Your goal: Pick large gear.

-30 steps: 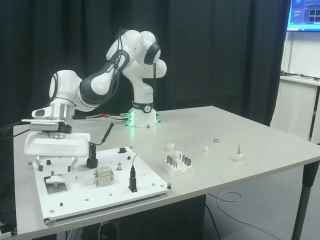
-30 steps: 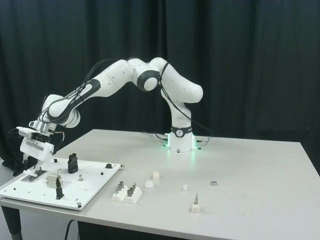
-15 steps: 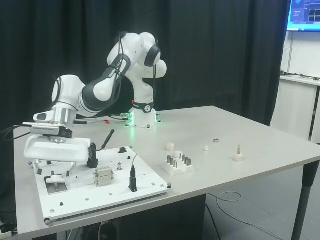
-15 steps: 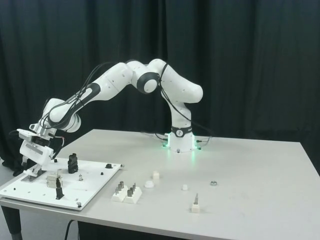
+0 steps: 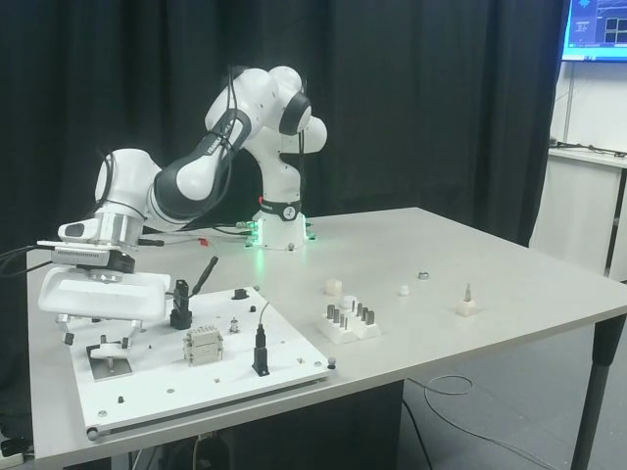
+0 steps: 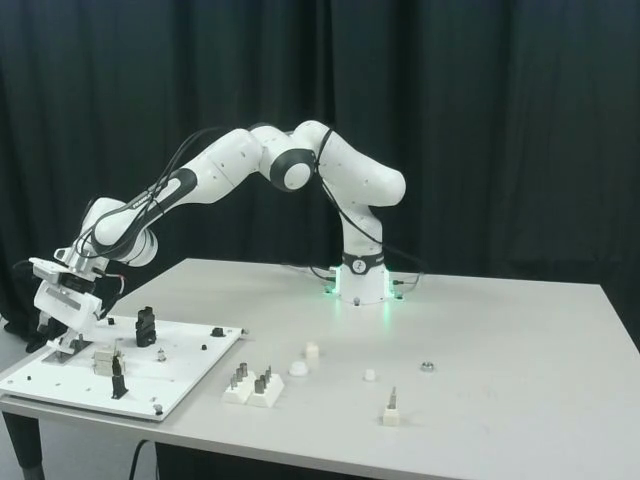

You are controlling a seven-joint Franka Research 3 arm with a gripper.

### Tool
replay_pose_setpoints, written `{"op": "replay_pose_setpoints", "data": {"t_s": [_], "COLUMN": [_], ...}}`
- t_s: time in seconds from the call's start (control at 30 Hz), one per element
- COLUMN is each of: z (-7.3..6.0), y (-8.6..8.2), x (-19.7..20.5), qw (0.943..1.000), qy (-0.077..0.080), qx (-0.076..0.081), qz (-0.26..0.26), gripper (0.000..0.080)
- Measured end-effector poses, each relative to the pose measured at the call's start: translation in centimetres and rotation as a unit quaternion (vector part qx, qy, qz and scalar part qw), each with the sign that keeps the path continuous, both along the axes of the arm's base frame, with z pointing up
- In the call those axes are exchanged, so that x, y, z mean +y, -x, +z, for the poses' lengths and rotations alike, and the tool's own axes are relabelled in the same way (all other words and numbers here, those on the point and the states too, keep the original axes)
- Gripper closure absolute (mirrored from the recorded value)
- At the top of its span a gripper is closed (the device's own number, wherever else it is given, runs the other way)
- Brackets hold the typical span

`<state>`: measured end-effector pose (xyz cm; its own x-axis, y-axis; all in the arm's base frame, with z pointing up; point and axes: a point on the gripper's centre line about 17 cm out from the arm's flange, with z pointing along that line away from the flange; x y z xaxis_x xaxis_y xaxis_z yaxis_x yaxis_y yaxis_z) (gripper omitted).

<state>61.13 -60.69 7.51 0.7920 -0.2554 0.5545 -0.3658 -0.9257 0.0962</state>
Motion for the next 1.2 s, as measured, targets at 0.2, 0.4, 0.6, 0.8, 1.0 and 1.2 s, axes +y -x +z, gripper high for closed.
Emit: {"op": "replay_pose_setpoints", "data": {"t_s": [0.2,0.4,0.6,0.8,1.0,1.2], "z": [0.1,0.2,0.1,-0.2,-0.4,-0.5], "y": [-0.6,-1.0,-1.2,-1.2,-1.2,-1.1], "x": [0.2,0.5,0.8,1.1,1.3,1.4], "qw": [1.0,0.9999,0.9999,0.9997,0.9996,0.9996], "qy": [-0.004,-0.004,-0.009,-0.016,-0.021,-0.021], "qx": [-0.007,-0.009,-0.009,-0.008,-0.007,-0.006], "qz": [0.003,0.006,0.01,0.013,0.015,0.016], "gripper": [0.0003,0.0003,0.0003,0.0003,0.0003,0.0003]}}
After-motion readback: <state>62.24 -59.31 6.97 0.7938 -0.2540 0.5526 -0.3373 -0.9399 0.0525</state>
